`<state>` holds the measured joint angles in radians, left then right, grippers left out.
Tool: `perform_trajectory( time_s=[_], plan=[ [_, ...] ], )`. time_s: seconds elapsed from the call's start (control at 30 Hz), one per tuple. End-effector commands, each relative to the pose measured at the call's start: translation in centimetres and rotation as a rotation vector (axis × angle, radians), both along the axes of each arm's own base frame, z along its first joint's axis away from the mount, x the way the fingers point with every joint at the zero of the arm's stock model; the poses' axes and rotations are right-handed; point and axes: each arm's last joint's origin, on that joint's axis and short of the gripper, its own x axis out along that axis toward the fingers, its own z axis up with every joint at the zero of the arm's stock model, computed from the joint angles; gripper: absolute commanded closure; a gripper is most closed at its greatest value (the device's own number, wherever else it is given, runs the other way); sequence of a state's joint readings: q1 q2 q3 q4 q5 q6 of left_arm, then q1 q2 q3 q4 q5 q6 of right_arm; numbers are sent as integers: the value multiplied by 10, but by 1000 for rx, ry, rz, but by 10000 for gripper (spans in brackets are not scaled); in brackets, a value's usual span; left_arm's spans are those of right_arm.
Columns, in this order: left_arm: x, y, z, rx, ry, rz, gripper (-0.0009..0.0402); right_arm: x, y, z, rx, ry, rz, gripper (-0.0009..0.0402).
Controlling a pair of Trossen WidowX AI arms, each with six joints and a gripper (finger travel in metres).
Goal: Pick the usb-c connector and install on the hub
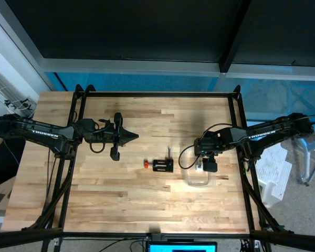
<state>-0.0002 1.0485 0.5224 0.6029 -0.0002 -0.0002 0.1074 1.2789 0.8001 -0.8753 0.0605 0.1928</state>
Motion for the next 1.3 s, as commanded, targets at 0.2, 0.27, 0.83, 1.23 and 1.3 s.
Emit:
perform_trajectory(
  time_s=[0.2, 0.27, 0.83, 1.23, 1.3],
  plan=[
    [0, 0, 0, 0, 0, 0, 393, 5, 1, -7, -2, 25, 0, 154],
    [0, 0, 0, 0, 0, 0, 393, 6, 1, -8, -2, 22, 0, 154],
    [0, 0, 0, 0, 0, 0, 393, 5, 1, -22, -1, 22, 2, 155],
    [0, 0, 0, 0, 0, 0, 393, 5, 1, -22, -2, 23, 2, 155],
    [0, 0, 0, 0, 0, 0, 393, 5, 1, -22, -2, 23, 2, 155]
  ],
)
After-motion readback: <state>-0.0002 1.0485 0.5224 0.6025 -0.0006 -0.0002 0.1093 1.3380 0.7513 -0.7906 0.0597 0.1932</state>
